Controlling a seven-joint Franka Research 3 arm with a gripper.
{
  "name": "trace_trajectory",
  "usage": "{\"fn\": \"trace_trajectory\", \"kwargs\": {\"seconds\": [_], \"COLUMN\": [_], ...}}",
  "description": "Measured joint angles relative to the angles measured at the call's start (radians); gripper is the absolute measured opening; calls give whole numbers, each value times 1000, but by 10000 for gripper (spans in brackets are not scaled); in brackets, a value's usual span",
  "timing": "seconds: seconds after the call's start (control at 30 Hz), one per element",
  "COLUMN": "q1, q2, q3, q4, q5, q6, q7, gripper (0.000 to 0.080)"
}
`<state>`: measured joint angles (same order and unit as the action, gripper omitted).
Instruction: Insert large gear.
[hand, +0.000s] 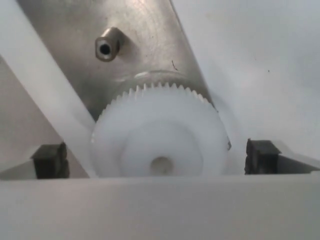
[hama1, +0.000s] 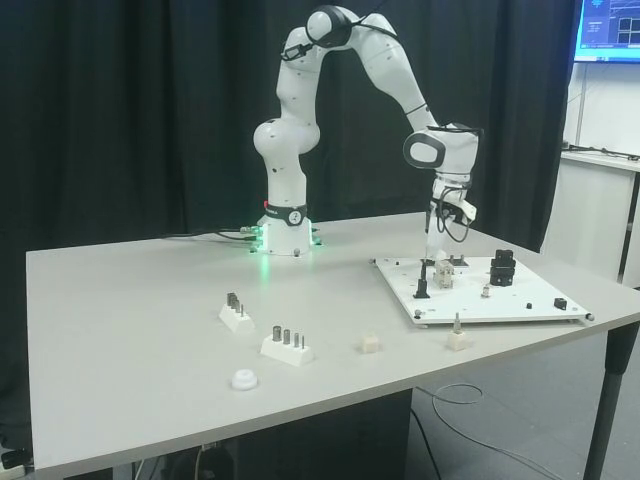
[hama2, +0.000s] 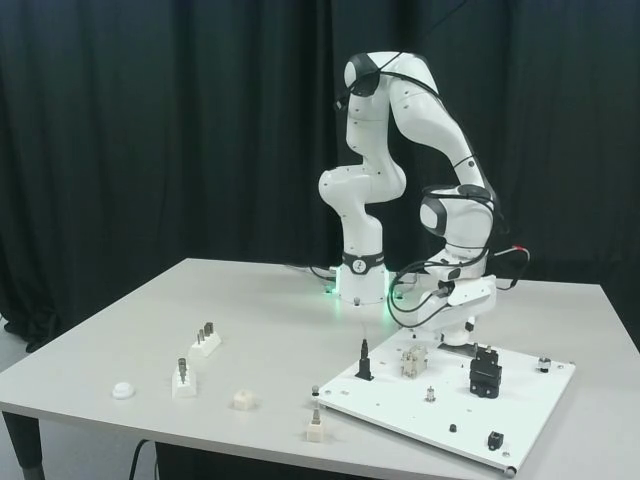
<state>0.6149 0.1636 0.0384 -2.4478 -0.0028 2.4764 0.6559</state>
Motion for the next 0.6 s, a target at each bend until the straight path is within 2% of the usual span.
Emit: {"fn": "trace_trajectory", "kwargs": {"seconds": [0.4, 0.6], "q1": [-13, -30], "q2": [-39, -48], "q3": [0, -1], "q4": [14, 20], "q5": [-6, -6], "q6": [-85, -91], "q7": [50, 104], "gripper": [796, 800]}}
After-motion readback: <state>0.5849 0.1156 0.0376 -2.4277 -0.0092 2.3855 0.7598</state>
